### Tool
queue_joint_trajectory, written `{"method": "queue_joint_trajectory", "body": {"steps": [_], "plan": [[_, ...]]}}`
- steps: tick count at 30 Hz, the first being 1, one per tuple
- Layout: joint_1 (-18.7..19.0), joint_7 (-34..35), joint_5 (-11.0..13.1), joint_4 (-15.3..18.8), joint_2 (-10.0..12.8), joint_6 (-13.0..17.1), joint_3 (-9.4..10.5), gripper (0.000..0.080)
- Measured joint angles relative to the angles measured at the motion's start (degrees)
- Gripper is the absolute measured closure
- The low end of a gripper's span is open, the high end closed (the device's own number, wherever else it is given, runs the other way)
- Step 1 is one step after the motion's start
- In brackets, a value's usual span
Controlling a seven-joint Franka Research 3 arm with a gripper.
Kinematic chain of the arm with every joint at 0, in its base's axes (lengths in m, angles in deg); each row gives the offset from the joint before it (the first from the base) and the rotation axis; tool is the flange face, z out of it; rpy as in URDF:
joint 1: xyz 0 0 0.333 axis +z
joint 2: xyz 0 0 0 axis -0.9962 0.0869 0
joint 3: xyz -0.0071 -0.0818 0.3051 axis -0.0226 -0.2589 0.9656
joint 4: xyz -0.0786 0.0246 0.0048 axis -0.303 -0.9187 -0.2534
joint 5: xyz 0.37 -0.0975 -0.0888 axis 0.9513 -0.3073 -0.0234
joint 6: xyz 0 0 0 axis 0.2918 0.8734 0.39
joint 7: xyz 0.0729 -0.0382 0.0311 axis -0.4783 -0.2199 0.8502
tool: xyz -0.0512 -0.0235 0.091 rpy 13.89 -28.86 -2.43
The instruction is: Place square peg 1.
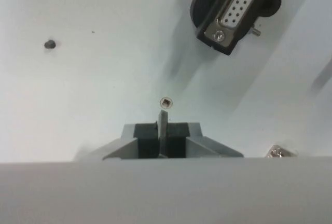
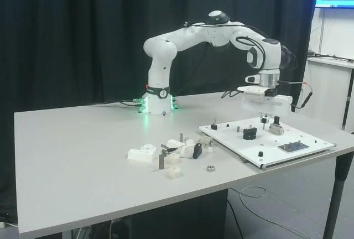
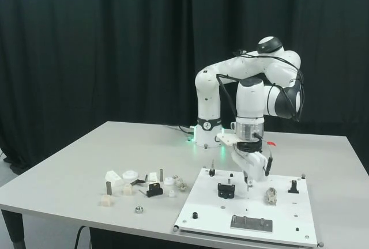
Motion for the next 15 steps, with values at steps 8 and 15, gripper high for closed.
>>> {"method": "queue_joint_trajectory", "body": {"steps": [8,15], "plan": [[0.3,0.0,-0.7,0.0,0.0,-0.3,-0.57,0.0775],[0.4,0.0,-0.8,0.0,0.0,-0.3,-0.66,0.0775]]}}
